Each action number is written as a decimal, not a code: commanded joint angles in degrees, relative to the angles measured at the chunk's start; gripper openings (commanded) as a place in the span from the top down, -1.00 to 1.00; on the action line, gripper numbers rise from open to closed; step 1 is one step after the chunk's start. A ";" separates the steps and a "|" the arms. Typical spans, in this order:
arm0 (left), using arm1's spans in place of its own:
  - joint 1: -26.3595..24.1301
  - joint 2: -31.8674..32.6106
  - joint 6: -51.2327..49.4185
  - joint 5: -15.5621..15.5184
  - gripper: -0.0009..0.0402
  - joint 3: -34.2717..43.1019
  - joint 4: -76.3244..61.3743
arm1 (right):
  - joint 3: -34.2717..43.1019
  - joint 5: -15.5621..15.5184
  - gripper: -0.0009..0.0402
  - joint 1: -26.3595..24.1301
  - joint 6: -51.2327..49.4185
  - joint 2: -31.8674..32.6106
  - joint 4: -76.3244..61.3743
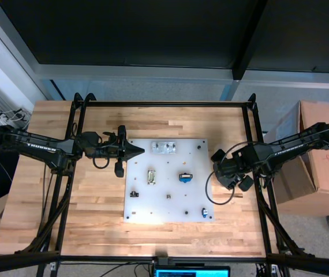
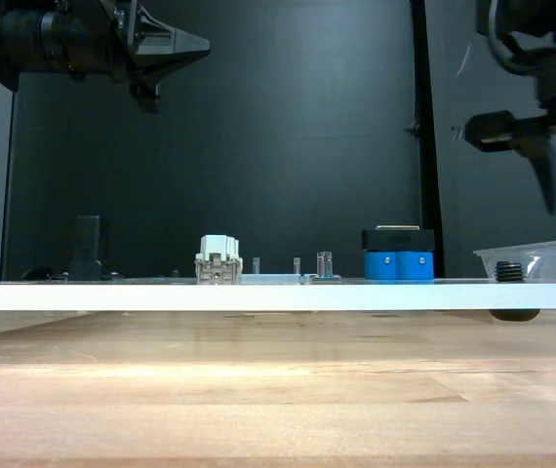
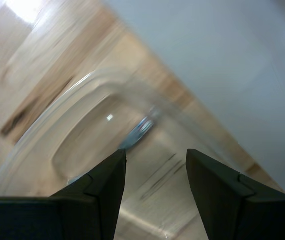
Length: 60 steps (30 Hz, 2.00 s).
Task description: Remove the RJ45 connector from the taskboard and place in the container
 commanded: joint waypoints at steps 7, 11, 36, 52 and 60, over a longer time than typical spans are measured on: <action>0.02 0.00 0.02 0.00 0.96 0.02 0.00 | 5.01 0.13 0.54 -7.82 17.64 -1.55 13.60; 0.00 0.00 0.00 0.00 0.96 0.02 0.00 | 4.63 -0.61 0.77 -10.14 21.16 -3.39 23.61; 0.00 0.00 0.02 0.00 0.96 0.02 0.00 | -12.98 -9.20 0.96 -17.03 35.95 -4.28 87.69; 0.00 0.00 0.02 0.00 0.96 0.02 0.00 | -16.33 -10.45 0.96 -17.29 36.79 -4.28 95.93; 0.02 0.00 0.00 0.00 0.96 0.02 0.00 | -16.31 -10.62 0.96 -17.29 35.82 -4.28 94.64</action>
